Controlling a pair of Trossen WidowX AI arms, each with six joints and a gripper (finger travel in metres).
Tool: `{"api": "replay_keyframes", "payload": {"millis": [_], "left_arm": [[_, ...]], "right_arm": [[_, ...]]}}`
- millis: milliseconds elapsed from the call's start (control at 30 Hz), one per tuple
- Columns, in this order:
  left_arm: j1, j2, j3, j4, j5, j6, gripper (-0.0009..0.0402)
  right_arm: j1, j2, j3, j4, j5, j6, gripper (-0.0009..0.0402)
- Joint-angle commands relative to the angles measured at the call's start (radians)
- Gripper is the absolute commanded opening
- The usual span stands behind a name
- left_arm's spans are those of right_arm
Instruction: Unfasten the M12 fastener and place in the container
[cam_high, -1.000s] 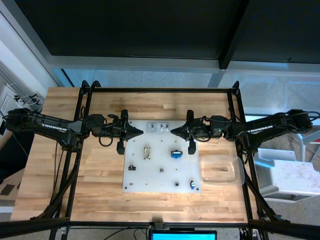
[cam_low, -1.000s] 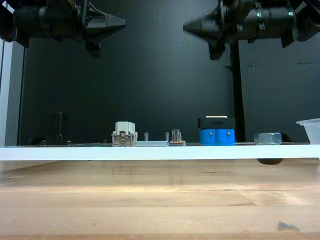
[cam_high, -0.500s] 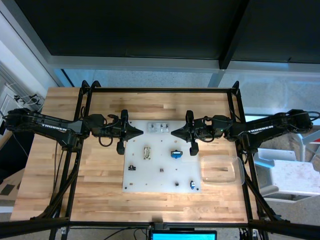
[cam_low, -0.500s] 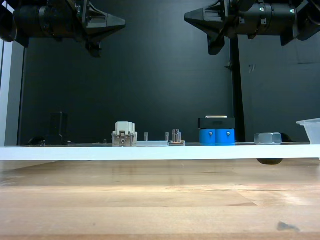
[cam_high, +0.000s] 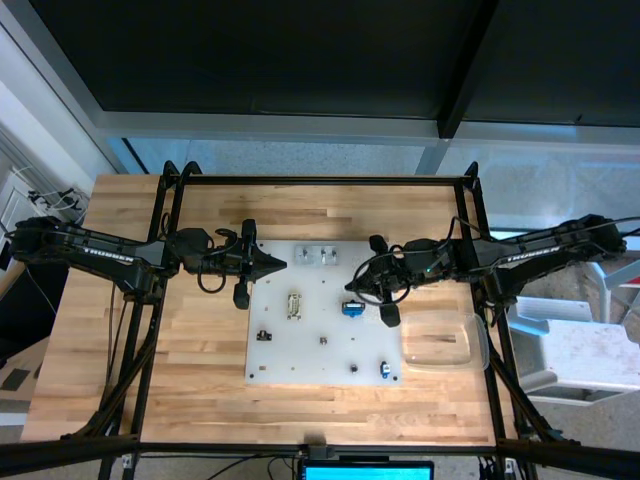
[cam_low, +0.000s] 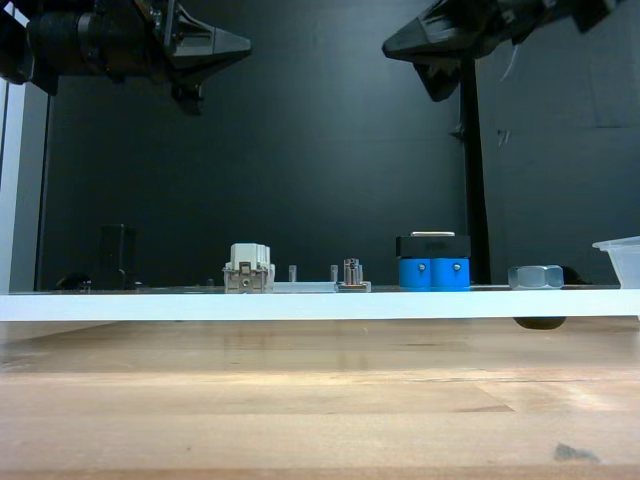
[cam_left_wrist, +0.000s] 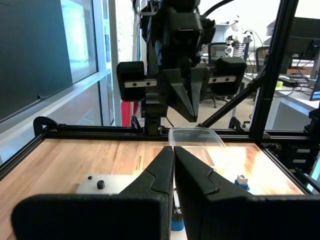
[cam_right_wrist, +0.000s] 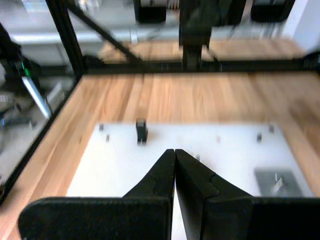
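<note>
Left tool (cam_high: 283, 264): hangs high above the far left part of the white board (cam_high: 300, 352), pointing inward. Its fingers (cam_left_wrist: 162, 165) are pressed together, tip to tip.
Right tool (cam_high: 346, 292): hangs over the right half of the board, nose tilted down and toward the near edge, above the blue block (cam_high: 352, 308). From table height it is well up in the air (cam_low: 386, 48). Its fingers (cam_right_wrist: 162, 167) are pressed together too.
M12 nut (cam_low: 535, 277): a silver hex nut sitting low against the board near its right end, just beside the container's wall as seen from table height. Neither tool touches it. The nut hides whatever is under it, so I cannot tell from here whether it is on its stud.
Container (cam_high: 437, 313): the clear tub rests on the wooden surface (cam_high: 200, 340), touching or just beside the board's right edge. Only its rim (cam_low: 618, 243) pokes into the level view.
Other board parts: a beige connector (cam_low: 249, 268) left of centre, a silver post (cam_low: 351, 273) mid-board, and the blue block (cam_low: 433, 272) between that post and the nut.
</note>
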Motion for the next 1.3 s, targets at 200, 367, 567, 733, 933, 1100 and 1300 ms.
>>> {"api": "replay_keyframes", "payload": {"millis": [200, 367, 567, 733, 933, 1100, 1300], "left_arm": [[0.0, 0.0, 0.0, 0.0, 0.0, 0.0, 0.0], [0.0, 0.0, 0.0, 0.0, 0.0, 0.0, 0.0], [0.0, 0.0, 0.0, 0.0, 0.0, 0.0, 0.0], [0.0, 0.0, 0.0, 0.0, 0.0, 0.0, 0.0], [0.0, 0.0, 0.0, 0.0, 0.0, 0.0, 0.0], [0.0, 0.0, 0.0, 0.0, 0.0, 0.0, 0.0], [0.0, 0.0, 0.0, 0.0, 0.0, 0.0, 0.0]], "right_arm": [[0.062, 0.001, 0.141, -0.332, 0.051, 0.053, 0.0], [0.092, 0.047, 0.199, -0.454, 0.051, 0.114, 0.0], [0.124, 0.181, 0.319, -0.646, 0.071, 0.192, 0.0], [0.146, 0.3, 0.449, -0.777, 0.077, 0.274, 0.0], [0.188, 0.46, 0.634, -0.943, 0.102, 0.39, 0.0], [0.22, 0.581, 0.774, -1.058, 0.097, 0.488, 0.0], [0.249, 0.682, 0.88, -1.163, 0.09, 0.637, 0.0]]}}
